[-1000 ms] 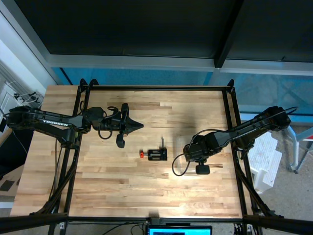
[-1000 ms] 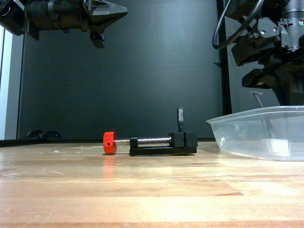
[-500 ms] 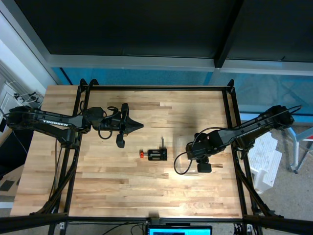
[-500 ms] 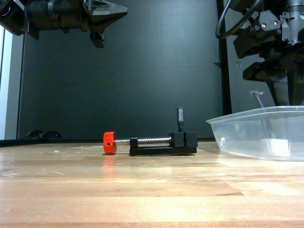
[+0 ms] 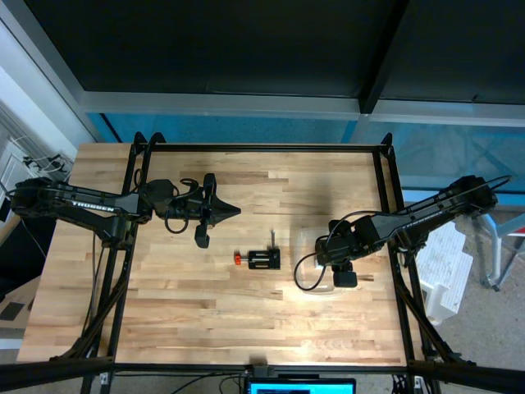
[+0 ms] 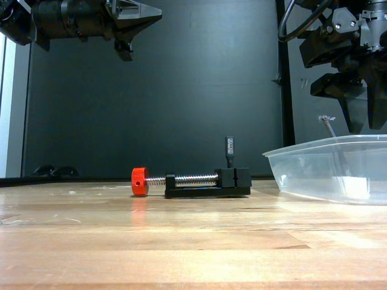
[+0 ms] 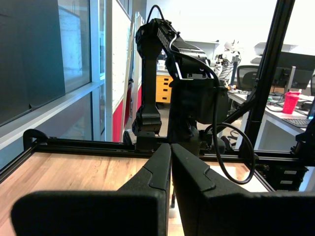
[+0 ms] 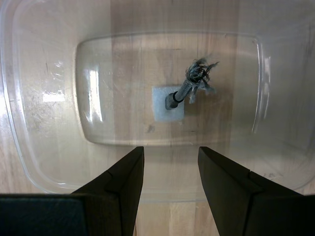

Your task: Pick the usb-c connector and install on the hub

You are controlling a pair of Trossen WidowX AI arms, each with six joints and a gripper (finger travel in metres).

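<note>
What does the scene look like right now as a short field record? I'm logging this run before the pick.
usb-c connector: not held, standing in a white foam pad on the floor of the tub, frayed cable end up
tub: clear plastic, right of the vise
hub: upright, clamped in the vise, mid-table
right gripper: open, above the tub, over the usb-c connector
left gripper: shut, empty, raised over the table's left side

- A robot lab is shown.
- A left arm [image 5: 82, 205] and a right arm [image 5: 435, 209] are fixed beside a wooden tabletop [image 5: 205, 312] inside a black frame [image 5: 262, 148].
- Desks [image 7: 283, 114] and an office chair [image 7: 244, 77] are seen behind.
</note>
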